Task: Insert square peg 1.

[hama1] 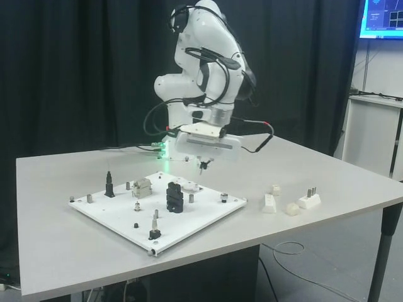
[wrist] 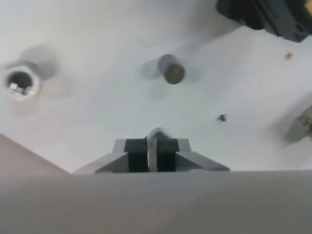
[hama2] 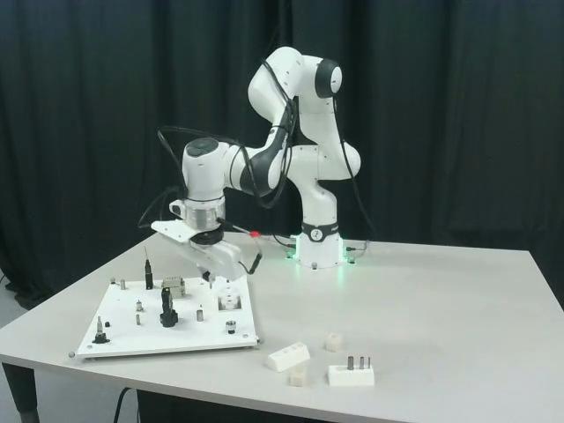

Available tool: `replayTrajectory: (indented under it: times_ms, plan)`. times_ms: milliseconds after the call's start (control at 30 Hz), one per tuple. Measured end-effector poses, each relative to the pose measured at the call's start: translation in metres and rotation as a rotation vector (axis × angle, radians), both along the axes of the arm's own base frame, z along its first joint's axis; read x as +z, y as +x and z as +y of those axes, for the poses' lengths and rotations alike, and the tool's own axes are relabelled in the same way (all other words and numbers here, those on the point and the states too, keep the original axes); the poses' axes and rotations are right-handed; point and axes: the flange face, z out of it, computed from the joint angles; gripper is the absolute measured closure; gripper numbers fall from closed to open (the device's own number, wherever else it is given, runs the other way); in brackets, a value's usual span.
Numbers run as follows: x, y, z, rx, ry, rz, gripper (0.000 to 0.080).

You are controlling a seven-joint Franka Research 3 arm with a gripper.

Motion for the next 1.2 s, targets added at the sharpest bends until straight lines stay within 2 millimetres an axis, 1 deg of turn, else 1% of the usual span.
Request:
replayTrajectory:
  times_ms: [233, 567, 833, 1033, 1200]
  plan:
    - [-0.005, -0.016, -0.027, 0.052, 0.010, 0.008, 0.0766]
    - [-0.009, -0.043, -0.072, 0.130, 0.009, -0.010, 0.0766]
    - [-0.014, -0.064, -0.105, 0.244, 0.011, -0.050, 0.0766]
    - [-0.021, -0.076, -0.122, 0.344, 0.031, -0.085, 0.0766]
    - [-0.028, -0.085, -0.130, 0.425, 0.049, -0.105, 0.0766]
